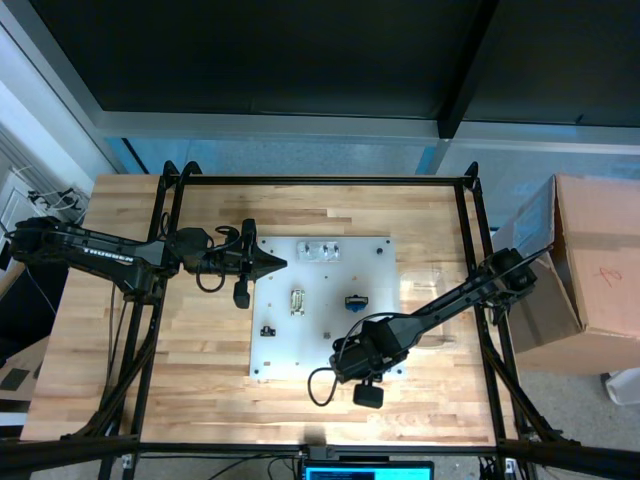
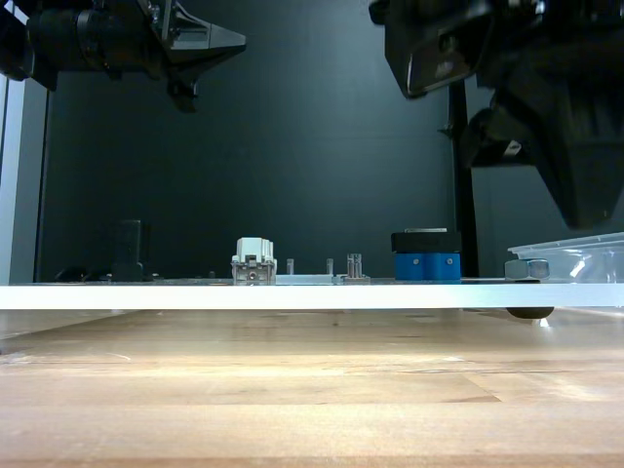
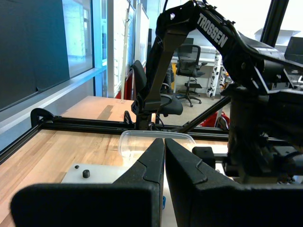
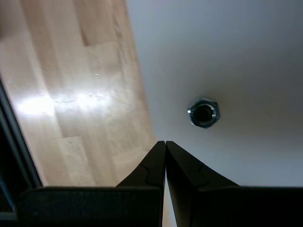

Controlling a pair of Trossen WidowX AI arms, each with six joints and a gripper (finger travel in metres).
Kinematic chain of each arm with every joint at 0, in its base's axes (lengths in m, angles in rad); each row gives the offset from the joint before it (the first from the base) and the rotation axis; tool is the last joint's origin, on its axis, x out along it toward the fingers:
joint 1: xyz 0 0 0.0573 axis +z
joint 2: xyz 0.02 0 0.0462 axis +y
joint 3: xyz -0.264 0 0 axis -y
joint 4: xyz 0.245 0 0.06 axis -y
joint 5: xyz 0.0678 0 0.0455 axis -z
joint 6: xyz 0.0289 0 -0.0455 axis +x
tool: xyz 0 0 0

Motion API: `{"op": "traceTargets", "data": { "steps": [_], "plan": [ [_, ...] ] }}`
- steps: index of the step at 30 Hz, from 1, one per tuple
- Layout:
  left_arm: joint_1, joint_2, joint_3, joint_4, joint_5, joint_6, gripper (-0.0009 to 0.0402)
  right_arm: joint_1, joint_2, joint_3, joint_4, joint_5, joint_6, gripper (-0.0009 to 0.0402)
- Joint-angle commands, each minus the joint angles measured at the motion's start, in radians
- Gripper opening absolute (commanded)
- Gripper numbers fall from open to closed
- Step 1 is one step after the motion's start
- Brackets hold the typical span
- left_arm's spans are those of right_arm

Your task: Unfasten the M12 nut and place it in the container

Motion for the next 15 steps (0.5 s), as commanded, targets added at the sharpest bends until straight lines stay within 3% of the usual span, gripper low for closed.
{"op": "traceTargets", "data": {
  "steps": [1,9,15],
  "plan": [
    [0.000,0.000,0.000,0.000,0.000,0.000,0.0000,0.000,0.027,-0.003,0.005,-0.003,-0.012,0.0000],
    [0.000,0.000,0.000,0.000,0.000,0.000,0.0000,0.000,0.046,-0.014,0.054,-0.006,-0.012,0.0000],
    [0.000,0.000,0.000,0.000,0.000,0.000,0.0000,-0.002,0.042,-0.014,0.053,0.023,-0.012,0.0000]
  ]
}}
